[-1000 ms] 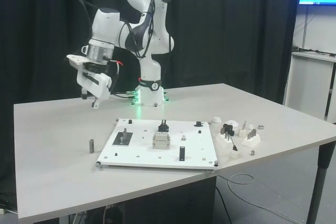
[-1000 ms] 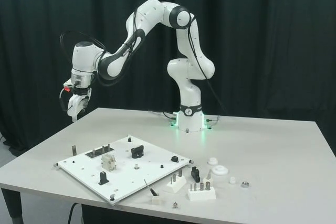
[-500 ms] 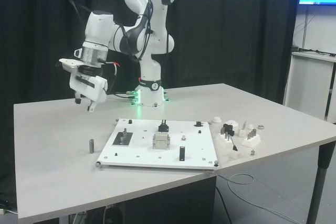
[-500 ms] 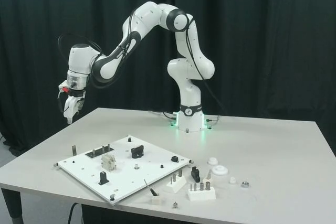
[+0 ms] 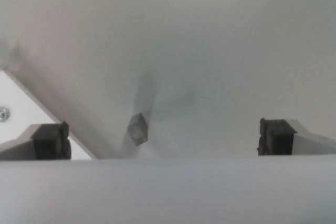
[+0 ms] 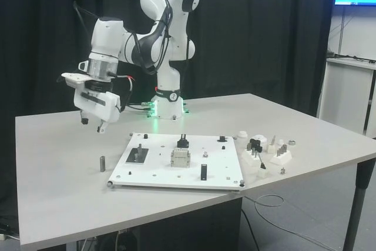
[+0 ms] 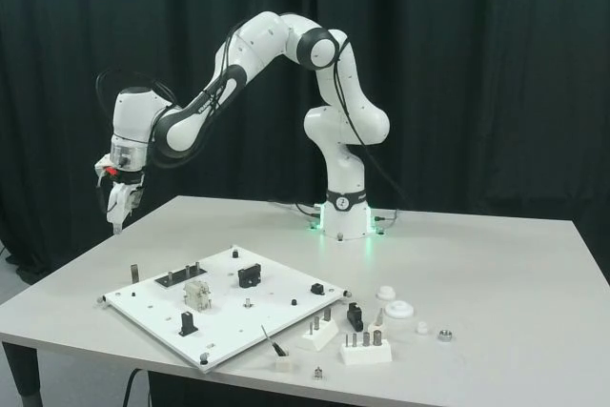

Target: Pick square peg 4.

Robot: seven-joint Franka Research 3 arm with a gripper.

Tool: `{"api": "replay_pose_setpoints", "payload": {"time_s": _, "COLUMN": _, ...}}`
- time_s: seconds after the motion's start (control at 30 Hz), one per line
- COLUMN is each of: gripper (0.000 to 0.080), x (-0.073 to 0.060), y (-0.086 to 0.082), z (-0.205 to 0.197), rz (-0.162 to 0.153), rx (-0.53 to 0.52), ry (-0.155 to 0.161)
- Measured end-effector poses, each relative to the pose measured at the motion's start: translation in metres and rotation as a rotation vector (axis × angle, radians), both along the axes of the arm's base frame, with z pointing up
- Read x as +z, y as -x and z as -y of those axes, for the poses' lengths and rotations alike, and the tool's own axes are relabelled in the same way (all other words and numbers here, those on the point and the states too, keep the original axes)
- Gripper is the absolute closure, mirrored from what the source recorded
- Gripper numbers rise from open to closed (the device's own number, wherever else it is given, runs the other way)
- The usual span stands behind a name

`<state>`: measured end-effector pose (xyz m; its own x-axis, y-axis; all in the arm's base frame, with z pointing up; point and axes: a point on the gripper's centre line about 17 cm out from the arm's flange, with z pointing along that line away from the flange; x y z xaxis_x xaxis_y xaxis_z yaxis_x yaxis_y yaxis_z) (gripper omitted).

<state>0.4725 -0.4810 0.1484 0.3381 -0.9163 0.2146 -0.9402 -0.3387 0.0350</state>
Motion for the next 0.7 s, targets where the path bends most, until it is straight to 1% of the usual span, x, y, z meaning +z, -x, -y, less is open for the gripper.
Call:
{"api": "replay_pose_setpoints", "payload": {"time_s": 0.37, "gripper": 0.0003, "x": -0.009, "y": -0.008, "z": -0.006, "rz": -0.029, "rx": 0.039, "ry": -0.040}}
{"api": "replay_pose_setpoints", "payload": {"time_s": 0.5, "gripper": 0.0003, "x": -0.011, "y": -0.009, "z": -0.009, "rz": -0.046, "rx": 0.104, "ry": -0.053}}
{"api": "replay_pose_setpoints", "payload": {"time_s": 0.7, "gripper": 0.0003, "x": -0.019, "y": -0.009, "z": -0.012, "rz": -0.053, "rx": 0.185, "ry": -0.083}}
